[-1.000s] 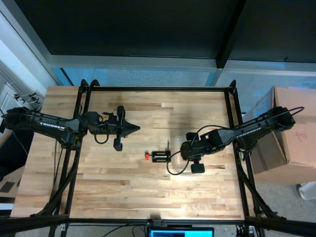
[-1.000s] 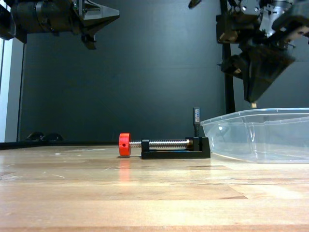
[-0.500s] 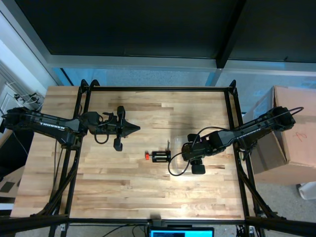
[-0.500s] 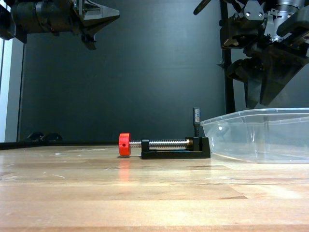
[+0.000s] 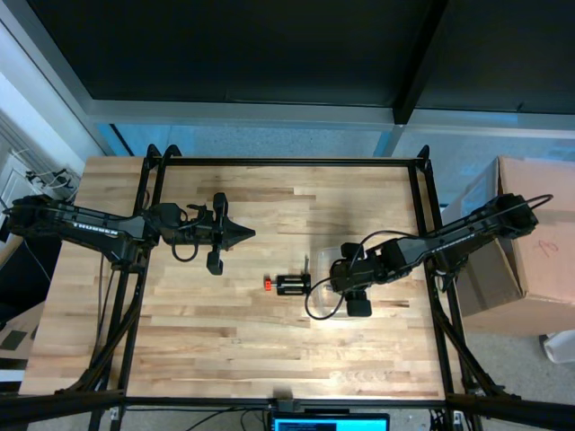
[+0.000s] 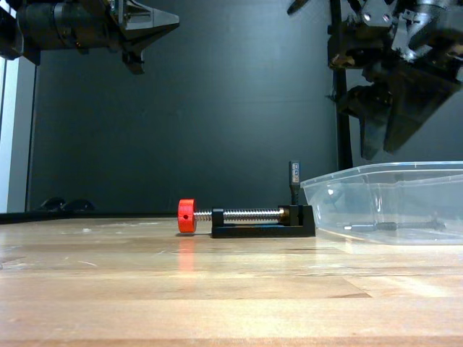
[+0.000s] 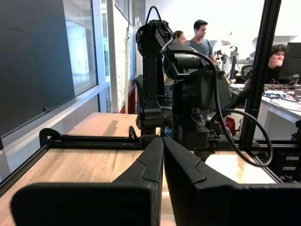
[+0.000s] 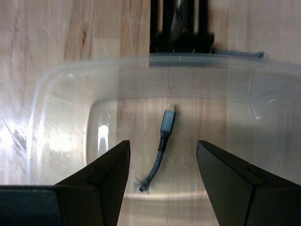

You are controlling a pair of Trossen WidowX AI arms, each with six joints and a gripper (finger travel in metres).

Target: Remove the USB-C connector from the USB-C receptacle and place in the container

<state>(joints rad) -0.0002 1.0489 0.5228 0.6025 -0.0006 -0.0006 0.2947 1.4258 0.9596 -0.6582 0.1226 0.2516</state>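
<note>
The USB-C connector (image 8: pixel 167 123) lies free on the floor of the clear plastic container (image 8: pixel 56 141), its short frayed cable trailing behind it. It also shows through the container wall (image 6: pixel 383 195) as a dark line (image 6: pixel 394 225). My right gripper (image 8: pixel 162 146) hangs open just above the container (image 5: pixel 322 259), with nothing between its fingers (image 6: pixel 380 148). The USB-C receptacle (image 6: pixel 294 177) stands upright in the black vise (image 6: pixel 264 220), clear of the connector. My left gripper (image 5: pixel 247 233) is shut and held high over the table's left half (image 6: pixel 170 25).
The vise (image 5: pixel 289 285) has a red knob (image 6: pixel 187 215) pointing left and sits against the container's left wall. A black frame (image 5: pixel 287 162) borders the table. A cardboard box (image 5: pixel 530 242) stands off the right edge.
My right gripper has opened. The connector it held above the container has dropped and now lies on the container floor. The left arm has not moved.
</note>
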